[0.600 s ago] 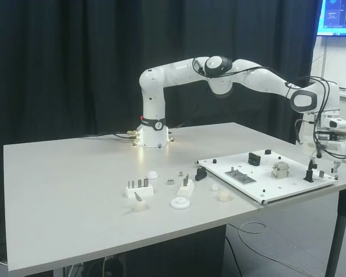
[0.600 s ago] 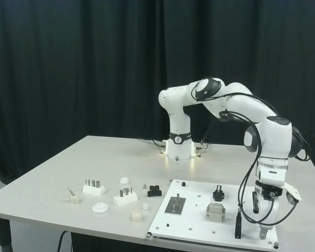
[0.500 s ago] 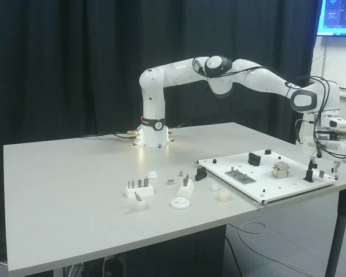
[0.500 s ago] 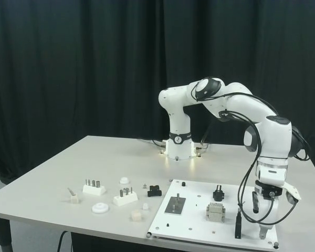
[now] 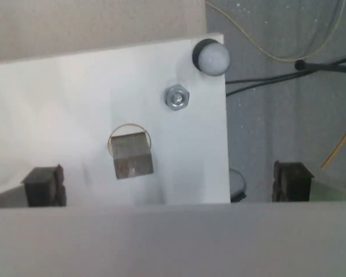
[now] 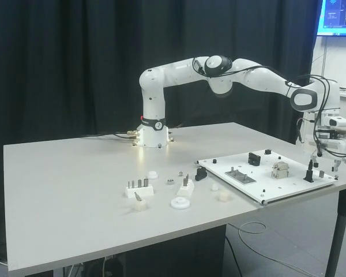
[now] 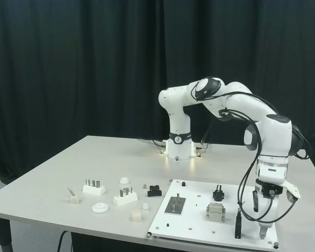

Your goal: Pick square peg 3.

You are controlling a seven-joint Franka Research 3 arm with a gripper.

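The arm has been shifted slightly outward in the last half second, so the gripper is judged placed for descent over a corner of the white board. Its fingers are spread wide, with nothing held. The square peg is seated upright in a hole near that corner, beside the nut, with its long axis vertical and its top pointed at the wrist

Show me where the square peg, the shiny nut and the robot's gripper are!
square peg (image 5: 132,154): wrist view, on its top face, standing in the white board's round hole.
nut (image 5: 176,97): wrist view, on its middle.
gripper (image 7: 261,210): second room view, between its two fingertips, over the board's corner.
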